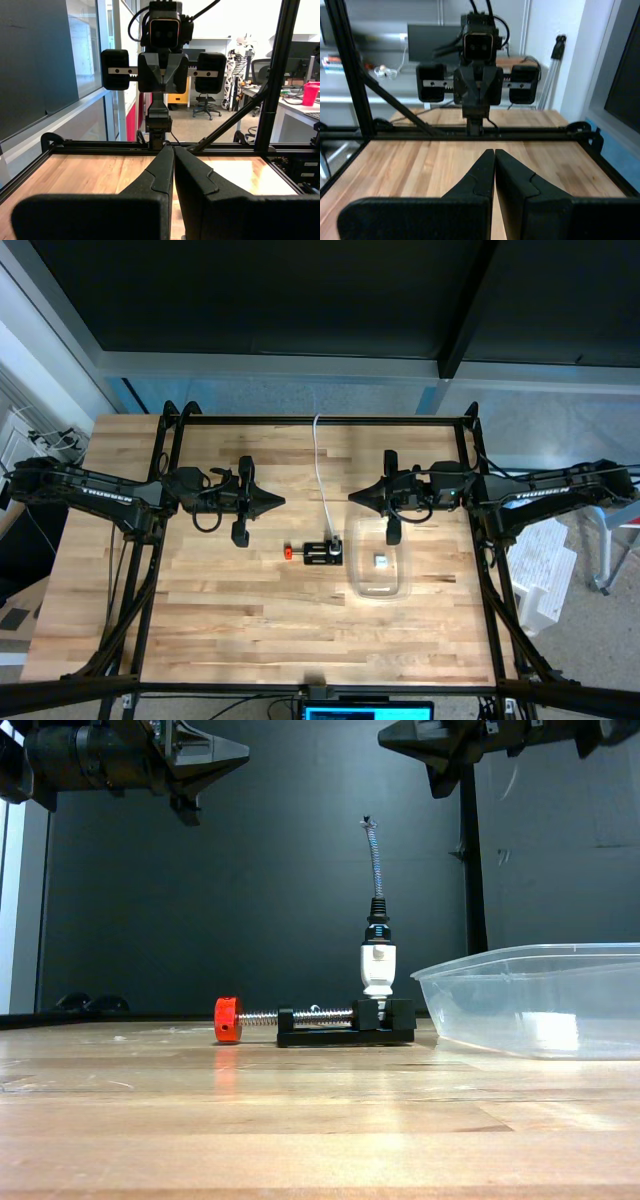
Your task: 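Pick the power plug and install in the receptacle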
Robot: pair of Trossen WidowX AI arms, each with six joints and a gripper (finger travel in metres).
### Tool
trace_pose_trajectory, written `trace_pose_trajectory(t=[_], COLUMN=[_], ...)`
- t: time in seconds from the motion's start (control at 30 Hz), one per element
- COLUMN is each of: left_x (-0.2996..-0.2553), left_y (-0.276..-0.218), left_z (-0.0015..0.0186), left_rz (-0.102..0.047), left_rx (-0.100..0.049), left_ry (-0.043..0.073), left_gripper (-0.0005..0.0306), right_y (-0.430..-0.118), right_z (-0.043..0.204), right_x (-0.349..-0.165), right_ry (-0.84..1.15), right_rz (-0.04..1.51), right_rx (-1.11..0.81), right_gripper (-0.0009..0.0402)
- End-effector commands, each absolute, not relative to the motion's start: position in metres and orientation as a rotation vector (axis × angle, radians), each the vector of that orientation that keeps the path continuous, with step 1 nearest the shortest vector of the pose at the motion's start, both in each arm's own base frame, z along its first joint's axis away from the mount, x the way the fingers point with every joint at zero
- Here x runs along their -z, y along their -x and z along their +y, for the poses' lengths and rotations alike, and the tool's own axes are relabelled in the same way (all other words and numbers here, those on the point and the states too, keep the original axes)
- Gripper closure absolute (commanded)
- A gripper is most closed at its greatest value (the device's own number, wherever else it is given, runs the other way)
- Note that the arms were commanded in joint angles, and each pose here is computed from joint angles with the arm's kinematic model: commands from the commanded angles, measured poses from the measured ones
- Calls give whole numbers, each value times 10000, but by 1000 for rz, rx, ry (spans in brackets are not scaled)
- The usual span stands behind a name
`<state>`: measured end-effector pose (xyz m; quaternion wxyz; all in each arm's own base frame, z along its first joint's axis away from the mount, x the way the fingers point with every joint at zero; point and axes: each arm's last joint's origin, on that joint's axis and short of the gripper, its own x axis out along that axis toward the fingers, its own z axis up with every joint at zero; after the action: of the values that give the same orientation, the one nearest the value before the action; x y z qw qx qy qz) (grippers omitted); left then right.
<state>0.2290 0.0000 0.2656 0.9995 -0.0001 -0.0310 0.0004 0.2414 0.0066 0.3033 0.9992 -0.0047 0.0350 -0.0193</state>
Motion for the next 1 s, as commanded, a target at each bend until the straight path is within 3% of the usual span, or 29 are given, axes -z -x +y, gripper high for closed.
trace_pose_trajectory(t=[0.03,0.3,1.0], left_x=[-2658,-2658,-2658], left_y=[-2290,-2290,-2290], left_z=[0,1,0], left_rz=[-63,-63,-63], left_rx=[0,-1,0], left_ry=[0,0,0], left_gripper=[300,300,300], right_y=[-2363,-2256,-2239], right_z=[54,49,54], right_x=[-2970,-2831,-2839], right_ry=[6,-3,-15], right_rz=[30,-25,-36], right_rx=[43,37,21], right_gripper=[393,393,393])
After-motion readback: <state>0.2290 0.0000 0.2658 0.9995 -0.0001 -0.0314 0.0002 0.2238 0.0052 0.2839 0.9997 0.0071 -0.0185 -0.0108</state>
